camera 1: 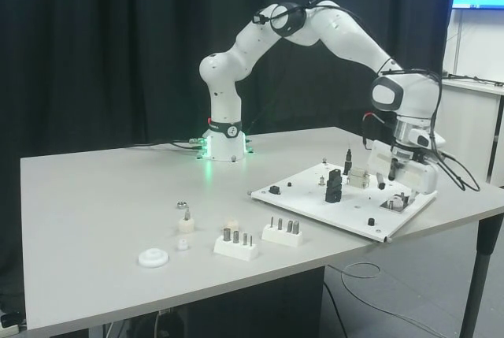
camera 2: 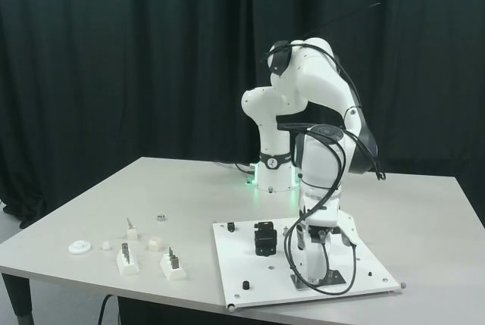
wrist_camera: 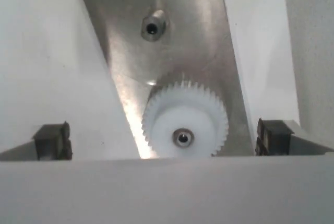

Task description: Pick large gear.

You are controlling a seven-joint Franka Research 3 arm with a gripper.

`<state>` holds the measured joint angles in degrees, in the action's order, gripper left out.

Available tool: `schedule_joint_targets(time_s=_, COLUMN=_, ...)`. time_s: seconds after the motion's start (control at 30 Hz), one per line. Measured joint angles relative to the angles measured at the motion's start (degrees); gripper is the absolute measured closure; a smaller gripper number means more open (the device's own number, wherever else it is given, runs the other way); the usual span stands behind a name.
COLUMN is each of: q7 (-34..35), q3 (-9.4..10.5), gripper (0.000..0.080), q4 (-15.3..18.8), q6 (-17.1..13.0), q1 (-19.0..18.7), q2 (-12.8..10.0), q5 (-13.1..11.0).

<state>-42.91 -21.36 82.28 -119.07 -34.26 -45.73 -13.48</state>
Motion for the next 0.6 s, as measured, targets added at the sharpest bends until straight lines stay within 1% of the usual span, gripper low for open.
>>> schedule_joint_targets(time_s=0.03, q7=0.0, q3=0.00, gripper=0.0038, q4=0.0, q6=0.3, q1=0.0, q2=0.1, q5=0.0)
schedule_joint_targets(time_s=0.07, q7=0.0, q3=0.00, gripper=0.0011, q4=-0.1, q6=0.4, q1=0.0, q2=0.3, q5=0.0)
schedule_joint_targets(time_s=0.27, q7=0.0, q3=0.00, gripper=0.0011, q4=-0.1, q6=1.6, q1=-0.1, q2=1.1, q5=0.0)
schedule_joint_targets(time_s=0.6, q7=0.0, q3=0.00, gripper=0.0003, q4=-0.1, q6=2.4, q1=-0.3, q2=2.0, q5=0.0)
